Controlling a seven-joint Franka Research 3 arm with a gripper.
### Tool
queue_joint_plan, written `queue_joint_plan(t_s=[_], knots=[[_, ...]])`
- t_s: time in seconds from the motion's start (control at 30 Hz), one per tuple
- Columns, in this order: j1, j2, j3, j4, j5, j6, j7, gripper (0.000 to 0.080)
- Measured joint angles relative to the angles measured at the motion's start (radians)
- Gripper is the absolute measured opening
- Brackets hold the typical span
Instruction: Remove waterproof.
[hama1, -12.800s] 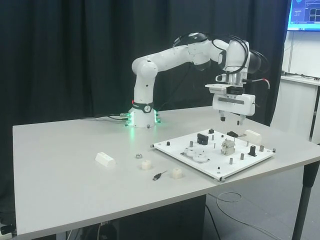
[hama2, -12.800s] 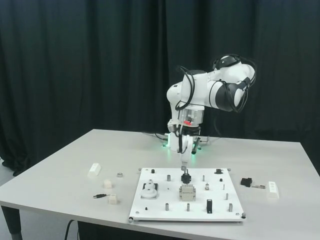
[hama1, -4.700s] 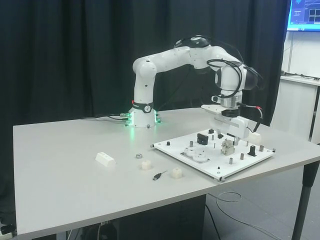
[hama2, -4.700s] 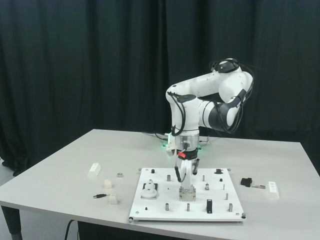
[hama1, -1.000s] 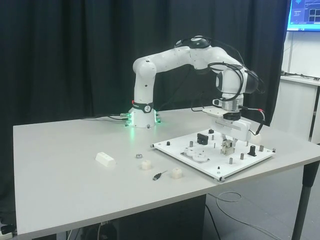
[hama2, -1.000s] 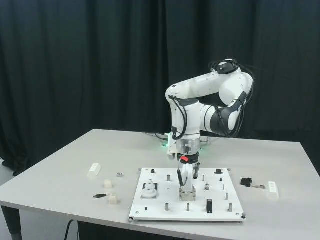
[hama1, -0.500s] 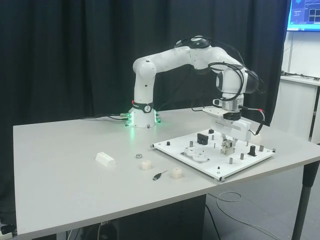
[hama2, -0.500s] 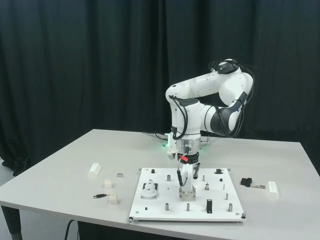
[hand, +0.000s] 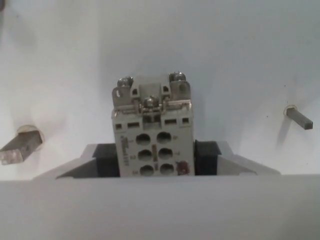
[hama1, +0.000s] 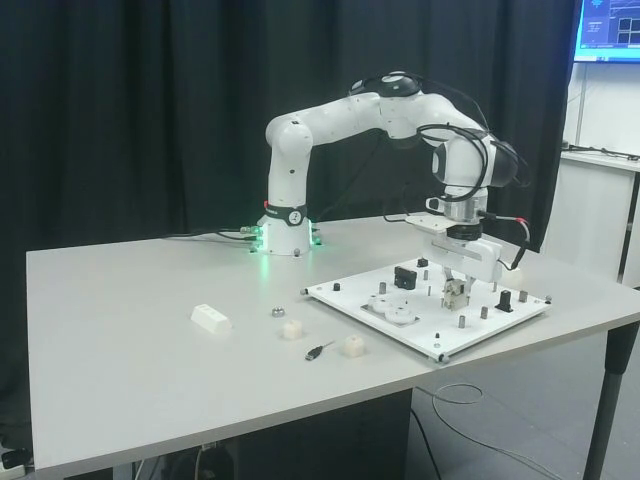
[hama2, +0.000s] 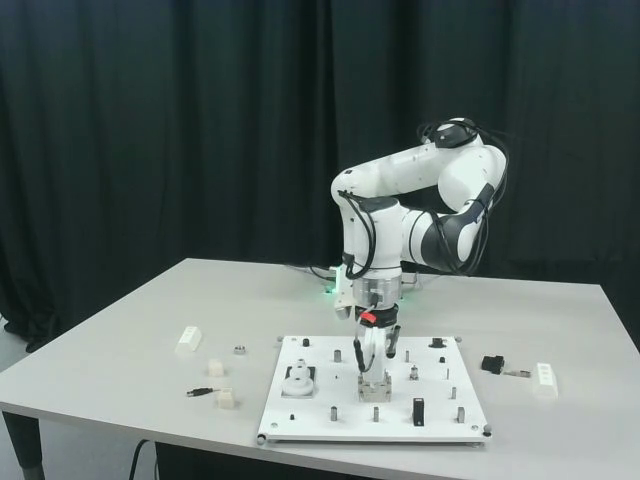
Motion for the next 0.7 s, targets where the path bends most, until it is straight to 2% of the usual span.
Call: queue_joint_plan(t_s=[0.37,0.7], knots=[[-0.001,0.001,-0.017,0.002,-0.02,0.001,0.056,0.0315],[-0.002,0.001,-0.007,0.0,-0.021,-0.001,0.056,0.031]])
